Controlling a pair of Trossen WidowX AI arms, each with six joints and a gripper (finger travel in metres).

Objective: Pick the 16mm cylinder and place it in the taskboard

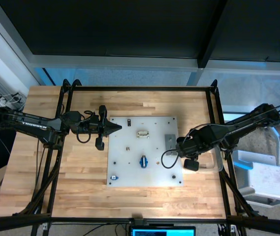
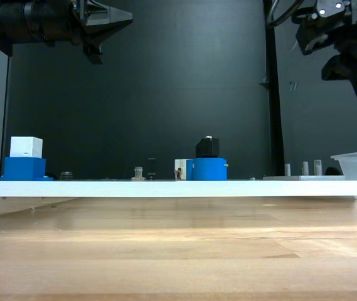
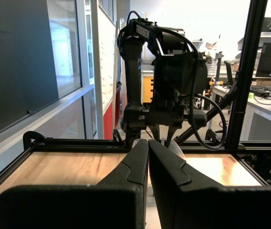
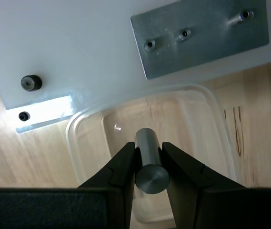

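Wooden table [image 1: 56,172] spreads under me, with the white board [image 1: 130,167] lying flat in its middle. My right pincer [image 4: 147,149] is closed around the short grey peg [image 4: 150,174], which is clamped between both fingers with its flat round end facing the camera. Peg and pincer hang above the clear plastic tray [image 4: 85,143], just beside the board's edge and near the grey metal block [image 4: 206,33]. A dark screw [image 4: 31,82] sits in the board's corner close by. My left pincer [image 3: 148,142] hovers high at the board's opposite edge, its fingers pressed together with nothing between them, pointing inward. A blue fitting [image 1: 143,161] stands on the board between the two pincers.
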